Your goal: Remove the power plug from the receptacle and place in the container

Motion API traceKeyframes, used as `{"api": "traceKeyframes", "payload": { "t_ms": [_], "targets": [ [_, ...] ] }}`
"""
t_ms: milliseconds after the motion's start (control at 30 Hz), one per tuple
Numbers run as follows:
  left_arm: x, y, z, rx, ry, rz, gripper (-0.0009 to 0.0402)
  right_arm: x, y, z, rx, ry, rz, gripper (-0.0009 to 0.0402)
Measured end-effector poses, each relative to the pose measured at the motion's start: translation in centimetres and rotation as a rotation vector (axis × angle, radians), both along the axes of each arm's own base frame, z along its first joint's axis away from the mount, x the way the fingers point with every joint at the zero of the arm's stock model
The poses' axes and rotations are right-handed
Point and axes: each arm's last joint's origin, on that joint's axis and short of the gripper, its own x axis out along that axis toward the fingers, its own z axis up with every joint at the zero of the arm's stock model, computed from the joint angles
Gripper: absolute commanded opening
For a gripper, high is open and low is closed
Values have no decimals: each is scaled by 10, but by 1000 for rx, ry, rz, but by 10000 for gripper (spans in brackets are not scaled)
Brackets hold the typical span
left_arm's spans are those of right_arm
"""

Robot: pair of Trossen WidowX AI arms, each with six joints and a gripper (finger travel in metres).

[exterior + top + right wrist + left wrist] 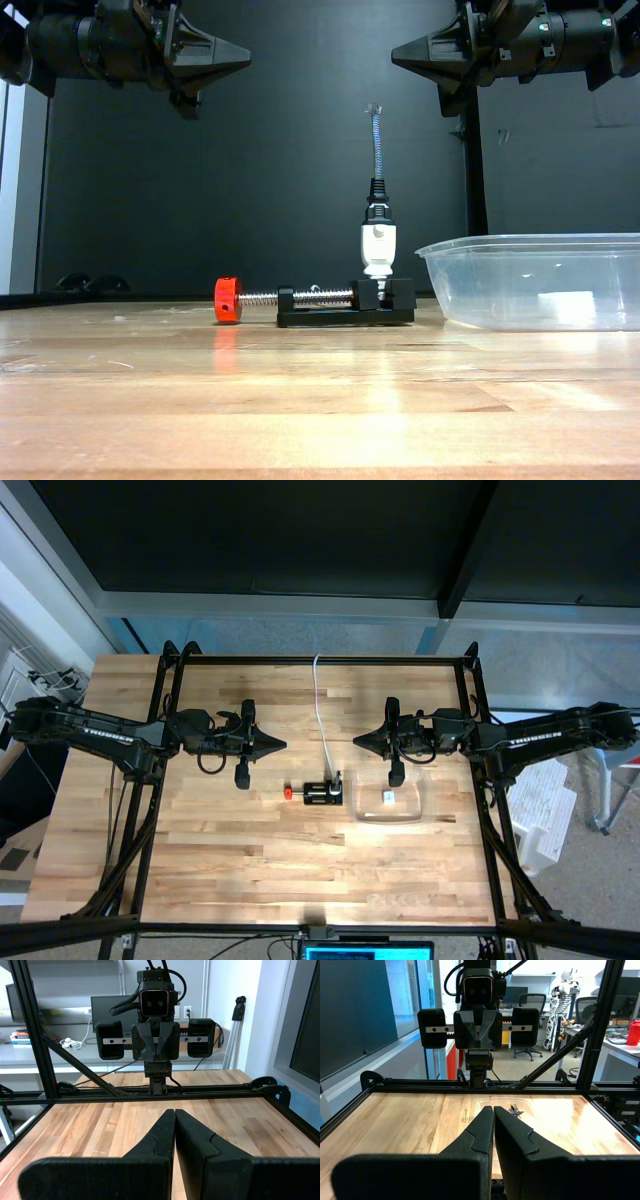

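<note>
Both of my arms hang high above the table, well clear of everything. My left gripper [278, 745] and my right gripper [360, 742] point at each other, each with its fingers pressed together on nothing. The plug [377, 200] is not yet out. It stands upright as a slim black piece on the white socket of the receptacle [318, 793], with the cable [378, 140] rising above it. The tray [500, 290] sits just beside the receptacle on my right, with a small white piece [565, 305] inside.

The first risk is coming down with my fingers shut, since I would ram the plug instead of straddling it. I judge the right gripper the likelier one to go. Its path drops close to the tray wall, so a careless descent could knock the light plastic aside.

The plug is narrow, and I cannot tell exactly where it ends and the cable begins. A grip set too high would catch the cable and slip. The block seems only to rest on the wood, so a pull that is not straight along the plug could lift or drag the whole receptacle, red knob [228, 300] and all. Letting go too early over the rim could drop the plug outside the tray.
</note>
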Motion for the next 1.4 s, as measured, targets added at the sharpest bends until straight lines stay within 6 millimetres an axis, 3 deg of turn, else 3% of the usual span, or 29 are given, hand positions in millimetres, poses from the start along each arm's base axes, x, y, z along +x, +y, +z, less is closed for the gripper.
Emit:
{"api": "traceKeyframes", "payload": {
  "t_ms": [1167,1400],
  "targets": [
    [0,0,0,0,0,0,0,0,1,6,19,-61,17,0],
    [0,0,0,0,1,0,0,4,3,5,49,169,86,0]
  ]
}}
